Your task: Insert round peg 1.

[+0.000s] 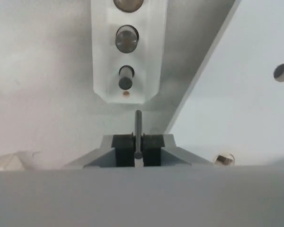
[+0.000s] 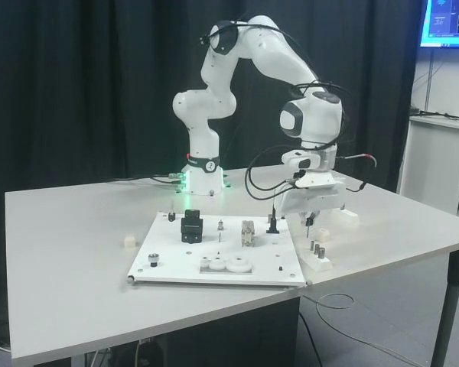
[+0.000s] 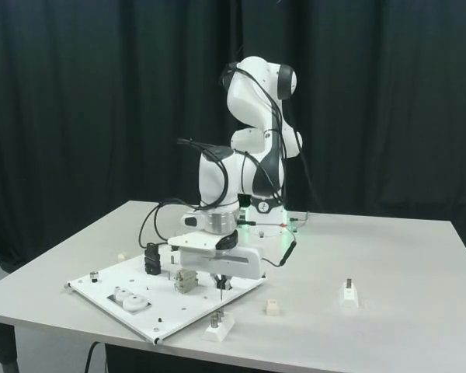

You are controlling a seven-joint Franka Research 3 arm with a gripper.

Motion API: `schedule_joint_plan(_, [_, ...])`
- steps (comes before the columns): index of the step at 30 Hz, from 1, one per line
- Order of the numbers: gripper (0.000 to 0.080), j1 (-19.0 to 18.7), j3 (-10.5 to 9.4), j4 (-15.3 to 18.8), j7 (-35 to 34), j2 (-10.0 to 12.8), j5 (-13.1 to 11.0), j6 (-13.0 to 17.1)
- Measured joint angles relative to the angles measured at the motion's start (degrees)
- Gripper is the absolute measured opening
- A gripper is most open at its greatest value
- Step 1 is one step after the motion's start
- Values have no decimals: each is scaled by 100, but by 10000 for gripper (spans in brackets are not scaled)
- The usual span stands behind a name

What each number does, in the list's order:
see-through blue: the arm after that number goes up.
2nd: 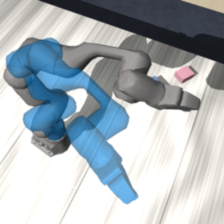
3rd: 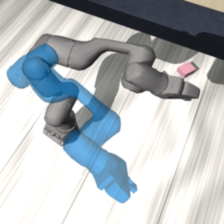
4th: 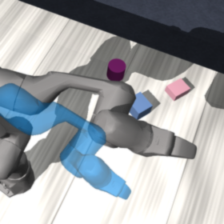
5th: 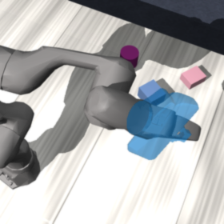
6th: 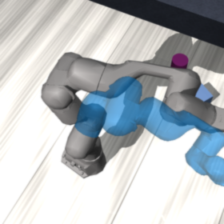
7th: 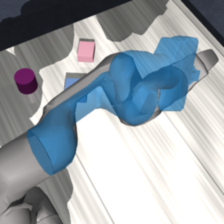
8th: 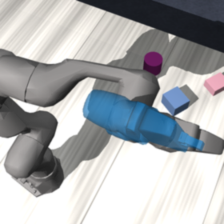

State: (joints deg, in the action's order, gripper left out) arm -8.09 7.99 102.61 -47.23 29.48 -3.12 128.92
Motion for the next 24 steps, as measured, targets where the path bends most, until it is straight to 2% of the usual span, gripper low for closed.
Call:
schedule_joint_plan(11, [35, -8, -1, -34, 11, -144, 0, -150])
schedule_joint_plan(24, [35, -45, -3, -94, 152, -161, 0, -239])
